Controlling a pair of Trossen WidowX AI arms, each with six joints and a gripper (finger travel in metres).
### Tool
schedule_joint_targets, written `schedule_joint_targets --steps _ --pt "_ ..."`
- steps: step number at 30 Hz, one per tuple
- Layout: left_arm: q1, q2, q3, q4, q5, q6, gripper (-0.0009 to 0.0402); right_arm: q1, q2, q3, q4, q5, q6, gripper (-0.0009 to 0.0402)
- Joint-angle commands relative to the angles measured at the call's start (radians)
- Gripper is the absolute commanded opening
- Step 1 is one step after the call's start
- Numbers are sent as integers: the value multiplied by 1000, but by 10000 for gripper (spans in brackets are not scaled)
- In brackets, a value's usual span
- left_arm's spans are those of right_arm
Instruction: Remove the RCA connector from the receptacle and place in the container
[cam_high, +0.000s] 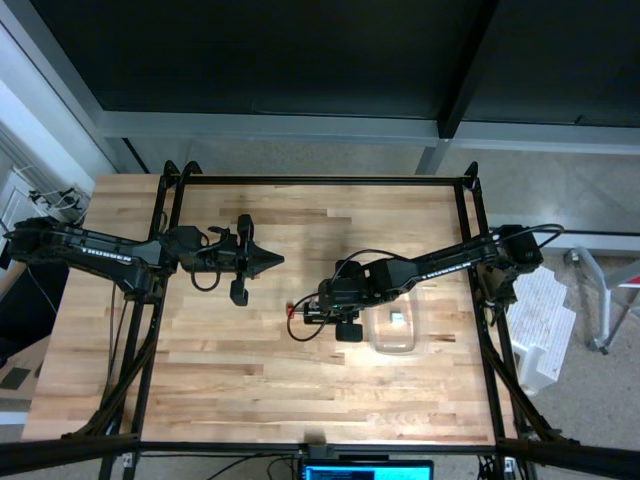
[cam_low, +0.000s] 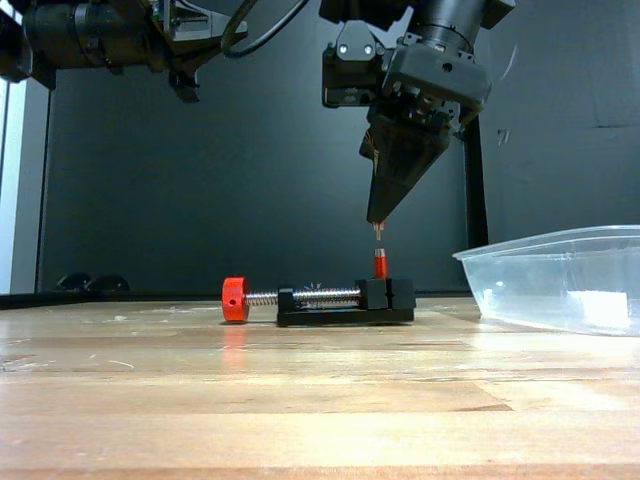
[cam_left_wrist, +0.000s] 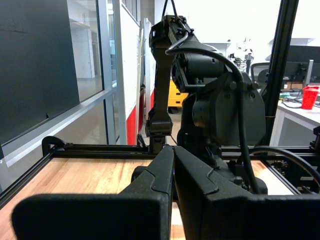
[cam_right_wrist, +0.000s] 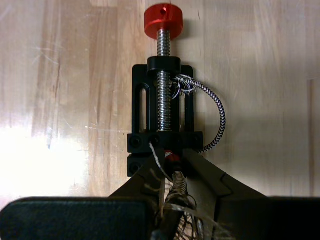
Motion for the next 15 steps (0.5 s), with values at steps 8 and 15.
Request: schedule_joint_targets --steps 8,15 --pt "0 0 0 0 0 0 0 15 -85 -13 -64 -10 11 0" --pt "0 0 0 0 0 0 0 40 -187 -101 -73 -8 46 0"
